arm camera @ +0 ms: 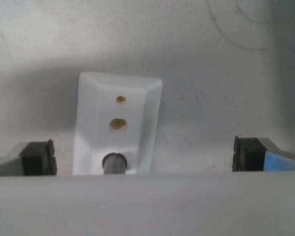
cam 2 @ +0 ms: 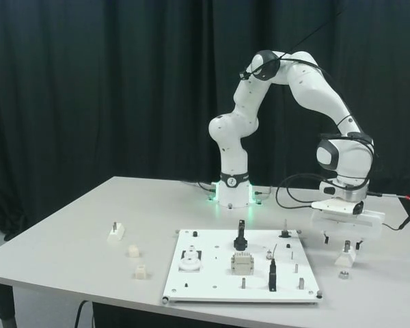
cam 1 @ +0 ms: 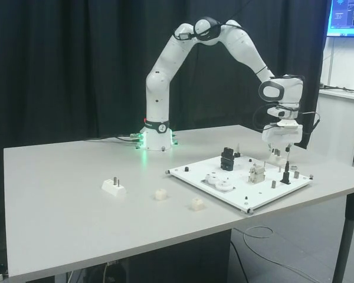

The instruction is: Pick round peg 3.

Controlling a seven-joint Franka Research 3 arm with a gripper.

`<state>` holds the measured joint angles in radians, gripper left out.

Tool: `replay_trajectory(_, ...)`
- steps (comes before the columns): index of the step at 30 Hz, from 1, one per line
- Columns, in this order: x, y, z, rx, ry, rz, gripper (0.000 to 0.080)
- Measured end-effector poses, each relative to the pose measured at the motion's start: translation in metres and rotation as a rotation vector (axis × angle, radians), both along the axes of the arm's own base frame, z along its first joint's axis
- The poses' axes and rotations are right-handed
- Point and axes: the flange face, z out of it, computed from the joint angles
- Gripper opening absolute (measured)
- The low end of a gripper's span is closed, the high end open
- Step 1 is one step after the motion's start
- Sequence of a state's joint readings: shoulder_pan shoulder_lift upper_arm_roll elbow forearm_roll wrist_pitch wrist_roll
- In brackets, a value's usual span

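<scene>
1. Round peg 3 (arm camera: 114,162) stands upright in the near end of a small white holder block (arm camera: 117,123), low in the middle of the wrist view; in the second room view the block (cam 2: 346,257) sits at lower right, on the grey table (cam 2: 68,239) just right of the white assembly board (cam 2: 212,277).
2. Two empty holes show in the block's top face beyond the peg (the peg's dark head is all that shows of it).
3. The gripper (arm camera: 142,156) hangs over the block with its black fingertips (arm camera: 38,157) spread wide, one at each side edge of the wrist view, neither touching peg or block.
4. The white arm (cam 2: 307,82) arches from its green-lit base (cam 2: 234,198) in the centre toward the right.
5. Another white holder (cam 2: 115,232) and two small cubes (cam 2: 141,272) lie at lower left.
</scene>
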<state>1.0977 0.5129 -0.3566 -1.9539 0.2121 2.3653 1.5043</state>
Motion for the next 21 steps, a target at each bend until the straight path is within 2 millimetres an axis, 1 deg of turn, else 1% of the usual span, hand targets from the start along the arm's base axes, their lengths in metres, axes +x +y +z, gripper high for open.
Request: replay_trajectory(21,-0.006,0.007,-0.014,0.012,0.028,0.006,0.0800)
